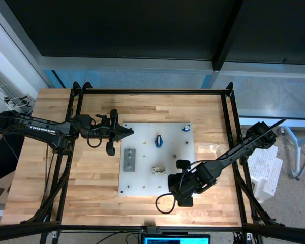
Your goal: Pick the USB connector and install on taskboard
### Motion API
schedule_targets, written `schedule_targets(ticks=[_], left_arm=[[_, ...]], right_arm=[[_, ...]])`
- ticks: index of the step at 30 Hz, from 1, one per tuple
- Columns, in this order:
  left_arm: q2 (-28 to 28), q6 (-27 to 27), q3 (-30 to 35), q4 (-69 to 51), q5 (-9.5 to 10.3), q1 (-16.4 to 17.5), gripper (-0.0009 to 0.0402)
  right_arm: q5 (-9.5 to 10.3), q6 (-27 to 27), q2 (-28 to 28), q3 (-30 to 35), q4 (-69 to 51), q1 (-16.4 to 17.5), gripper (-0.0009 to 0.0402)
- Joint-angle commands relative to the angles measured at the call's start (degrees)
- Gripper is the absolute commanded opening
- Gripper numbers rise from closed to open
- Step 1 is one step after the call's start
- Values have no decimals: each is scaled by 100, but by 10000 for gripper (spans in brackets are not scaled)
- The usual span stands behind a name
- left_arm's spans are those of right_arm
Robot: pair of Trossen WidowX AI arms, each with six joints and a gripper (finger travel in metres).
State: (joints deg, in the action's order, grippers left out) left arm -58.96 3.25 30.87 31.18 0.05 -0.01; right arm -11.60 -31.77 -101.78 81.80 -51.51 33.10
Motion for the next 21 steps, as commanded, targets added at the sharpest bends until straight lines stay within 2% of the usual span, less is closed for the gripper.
schedule_targets(ticks=[1, 21], left_arm=[[0, -2, 0, 0, 0, 0, 0], [0, -2, 0, 0, 0, 0, 0]], right_arm=[[-35, 11, -2, -7, 0, 15, 0], [-9, 11, -2, -127, 94, 33, 0]])
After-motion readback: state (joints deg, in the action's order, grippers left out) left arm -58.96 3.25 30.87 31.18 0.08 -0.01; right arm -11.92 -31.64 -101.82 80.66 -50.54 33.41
